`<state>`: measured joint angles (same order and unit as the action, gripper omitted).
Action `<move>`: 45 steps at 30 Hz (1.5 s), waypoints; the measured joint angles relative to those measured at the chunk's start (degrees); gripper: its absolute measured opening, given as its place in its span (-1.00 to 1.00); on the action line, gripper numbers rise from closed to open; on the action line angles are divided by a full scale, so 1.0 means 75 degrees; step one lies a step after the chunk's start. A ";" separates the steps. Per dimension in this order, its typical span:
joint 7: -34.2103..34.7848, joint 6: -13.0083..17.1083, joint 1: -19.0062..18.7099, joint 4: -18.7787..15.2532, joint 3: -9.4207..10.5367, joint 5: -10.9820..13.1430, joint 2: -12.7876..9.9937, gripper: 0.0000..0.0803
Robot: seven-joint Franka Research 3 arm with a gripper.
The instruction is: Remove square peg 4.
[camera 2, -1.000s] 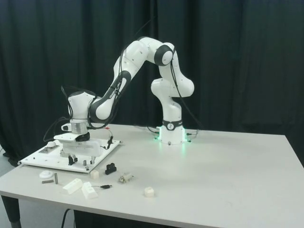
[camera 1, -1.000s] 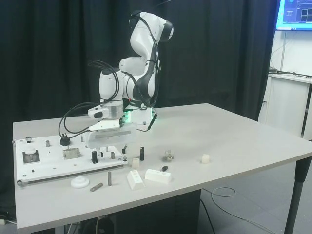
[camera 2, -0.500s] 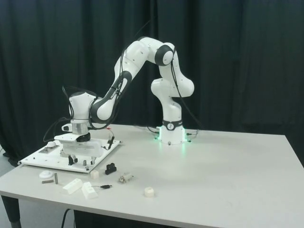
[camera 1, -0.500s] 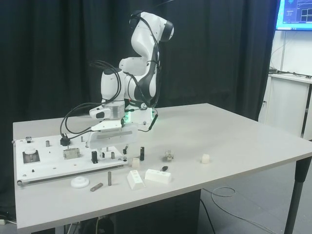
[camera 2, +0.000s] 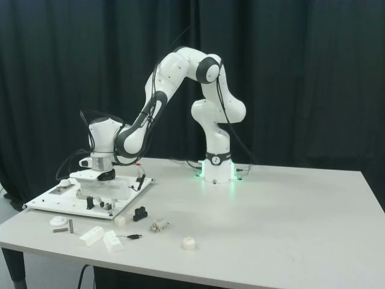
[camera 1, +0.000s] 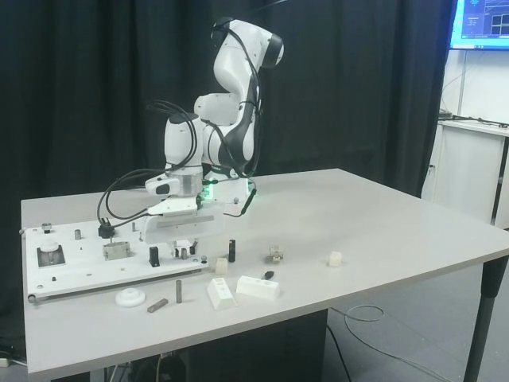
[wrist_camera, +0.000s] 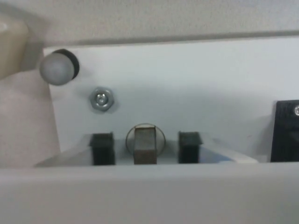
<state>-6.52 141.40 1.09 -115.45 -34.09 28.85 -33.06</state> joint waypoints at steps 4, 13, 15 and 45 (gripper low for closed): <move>-0.0004 0.0003 0.0000 -0.0002 0.0000 0.0000 -0.0018 -0.11; -0.0004 0.0003 -0.0003 -0.0002 0.0001 0.0000 -0.0022 -0.76; -0.0004 0.0004 -0.0003 -0.0002 0.0001 0.0000 -0.0022 -0.76; 0.0372 -0.0514 -0.0218 0.0007 -0.0277 -0.0556 0.0584 -0.76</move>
<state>-3.73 137.54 -0.54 -115.39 -36.17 24.68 -28.68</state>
